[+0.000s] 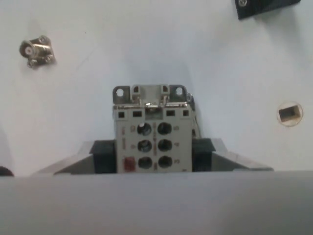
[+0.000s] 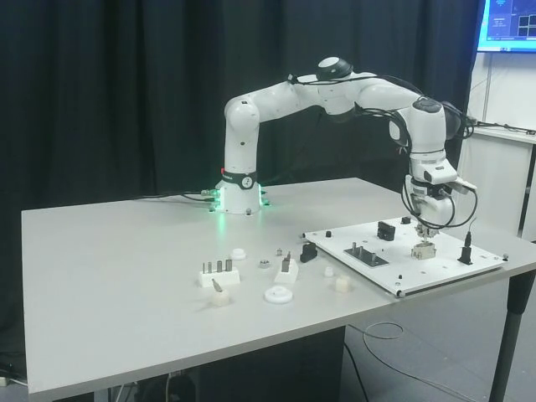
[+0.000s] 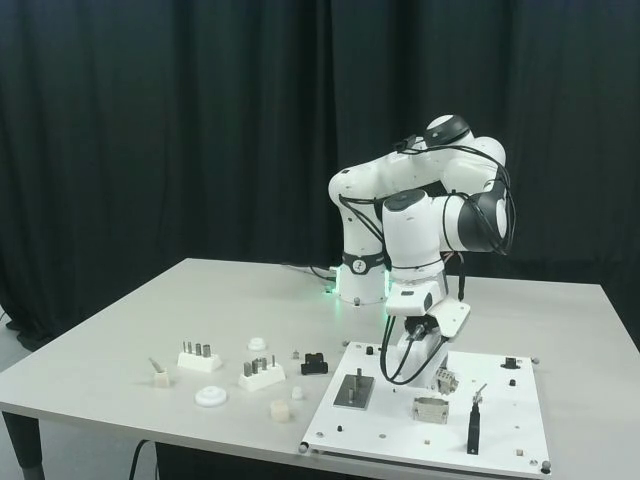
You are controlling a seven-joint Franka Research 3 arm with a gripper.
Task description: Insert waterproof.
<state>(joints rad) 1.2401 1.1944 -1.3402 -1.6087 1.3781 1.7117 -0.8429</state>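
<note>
Waterproof connector sits clamped in the claw, right above the white board.

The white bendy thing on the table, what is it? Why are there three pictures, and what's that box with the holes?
It is a robot arm, bolted to a grey table. Two pictures come from cameras standing in the room. The third comes from a camera on the arm's wrist, looking down past its gripper. The gripper is like a hand with two fingers, and here it is closed on the box with holes, a connector that plugs in. The arm holds it over a white board where parts get fitted. Small white pieces lie on the table beside the board.
</note>
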